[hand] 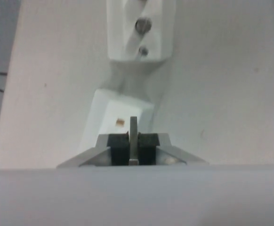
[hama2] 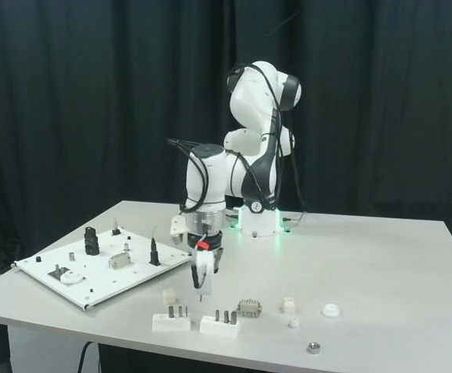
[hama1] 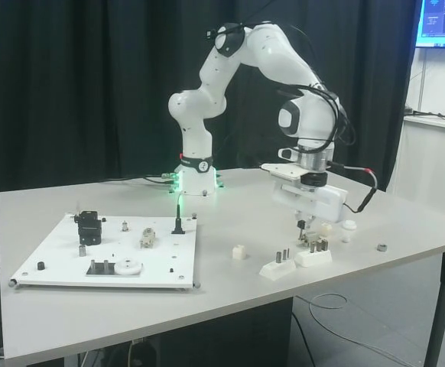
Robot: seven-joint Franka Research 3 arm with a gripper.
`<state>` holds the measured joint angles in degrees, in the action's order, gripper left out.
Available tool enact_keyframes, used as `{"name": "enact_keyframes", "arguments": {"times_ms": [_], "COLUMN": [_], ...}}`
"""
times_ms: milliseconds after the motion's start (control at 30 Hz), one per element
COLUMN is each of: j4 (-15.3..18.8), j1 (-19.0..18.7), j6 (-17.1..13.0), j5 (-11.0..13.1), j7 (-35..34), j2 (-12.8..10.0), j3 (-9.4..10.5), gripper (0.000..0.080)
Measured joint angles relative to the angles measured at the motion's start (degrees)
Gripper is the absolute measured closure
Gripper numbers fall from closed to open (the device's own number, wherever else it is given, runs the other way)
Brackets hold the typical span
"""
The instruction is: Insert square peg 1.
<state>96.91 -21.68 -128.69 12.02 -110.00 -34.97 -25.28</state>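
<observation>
In the wrist view, the tool (hand: pixel 133 147) is clenched on a thin grey square metal peg (hand: pixel 133 136), which stands upright between the two black finger pads (hand: pixel 119 149). Below the peg is a white plastic block holder (hand: pixel 114 115), and beyond it lies a second white plastic holder (hand: pixel 141 30) with two grey metal pins standing in it. Both holders rest on the grey bench (hand: pixel 231 94).

In the first room view, the white robot arm (hama1: pixel 272 57) bends down over the right part of the bench (hama1: pixel 92 306). The tool (hama1: pixel 301 222) hangs just above the white holder (hama1: pixel 313 255) at the near right, with the peg (hama1: pixel 301 225) small and hard to see at its tip. The other white holder (hama1: pixel 277 267) lies just left of it. A white flat assembly board (hama1: pixel 54 260) with small black and grey parts lies well apart at the left of the bench.

In the second room view, the tool (hama2: pixel 203 286) points down, and the peg (hama2: pixel 203 292) hangs in the air above the two holders (hama2: pixel 171 322) (hama2: pixel 219 325) at the near edge of the bench (hama2: pixel 381 264). The peg does not touch them. The assembly board (hama2: pixel 98 281) lies at the left, far from the peg.
</observation>
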Motion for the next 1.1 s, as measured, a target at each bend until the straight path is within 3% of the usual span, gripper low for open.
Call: {"name": "enact_keyframes", "arguments": {"times_ms": [433,800,1100], "j4": [0.04,0.7,0.86], "j1": [4.28,10.0,15.0], "j6": [2.25,2.89,2.9], "j5": [-5.97,-8.32,-8.85], "j7": [2.37,6.17,9.96], "j2": [1.06,2.51,3.32], "j3": [0.36,0.99,1.0], "gripper": [0.0768,0.0768,0.0768]}}
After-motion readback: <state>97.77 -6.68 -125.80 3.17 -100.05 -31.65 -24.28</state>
